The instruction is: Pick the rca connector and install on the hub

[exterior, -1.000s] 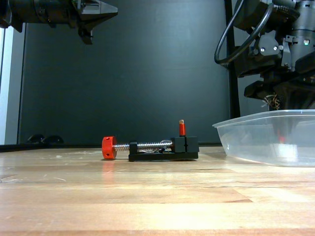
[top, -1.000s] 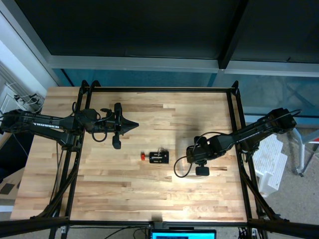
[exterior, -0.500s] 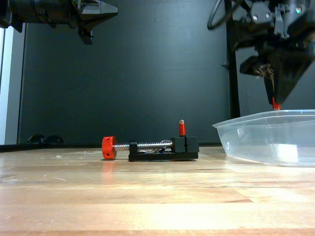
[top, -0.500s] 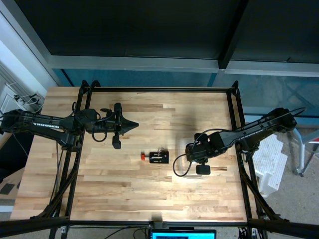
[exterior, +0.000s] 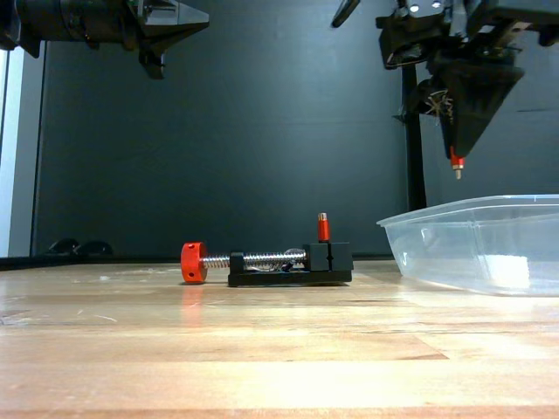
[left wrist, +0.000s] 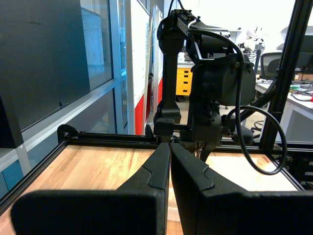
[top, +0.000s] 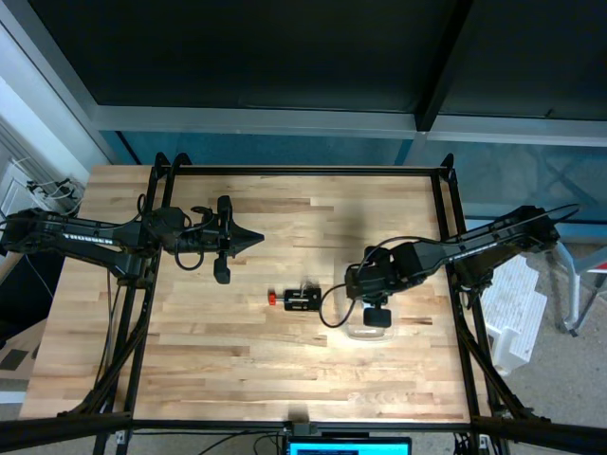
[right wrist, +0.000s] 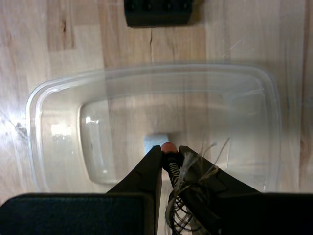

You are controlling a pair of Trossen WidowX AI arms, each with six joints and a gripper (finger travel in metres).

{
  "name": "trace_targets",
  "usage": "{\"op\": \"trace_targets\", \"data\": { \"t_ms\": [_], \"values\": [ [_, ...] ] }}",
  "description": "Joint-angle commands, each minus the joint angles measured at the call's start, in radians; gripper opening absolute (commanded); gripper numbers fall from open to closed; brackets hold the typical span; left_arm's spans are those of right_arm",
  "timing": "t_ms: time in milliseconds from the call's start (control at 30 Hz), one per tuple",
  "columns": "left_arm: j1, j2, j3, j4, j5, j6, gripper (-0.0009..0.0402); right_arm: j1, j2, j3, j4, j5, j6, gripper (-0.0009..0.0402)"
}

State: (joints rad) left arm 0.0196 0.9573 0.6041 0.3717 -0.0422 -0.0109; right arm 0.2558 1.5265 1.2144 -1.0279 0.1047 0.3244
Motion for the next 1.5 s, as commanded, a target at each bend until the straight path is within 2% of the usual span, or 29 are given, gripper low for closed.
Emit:
{"op": "trace_targets", "data": {
  "t_ms": [33,800,1500],
  "values": [
    [0.0,0.0,0.0,0.0,0.0,0.0,0.0001,-0.015,0.037,0.039,-0.003,0.008,0.0,0.0],
    [0.0,0.0,0.0,0.0,0.0,0.0,0.0001,-0.081,0.269,0.274,-0.007,0.008,0.0,0.0],
    [0.0,0.0,0.0,0.0,0.0,0.0,0.0001,-0.093,0.41,0.403,0.001,0.008,0.0,0.0]
  ]
}}
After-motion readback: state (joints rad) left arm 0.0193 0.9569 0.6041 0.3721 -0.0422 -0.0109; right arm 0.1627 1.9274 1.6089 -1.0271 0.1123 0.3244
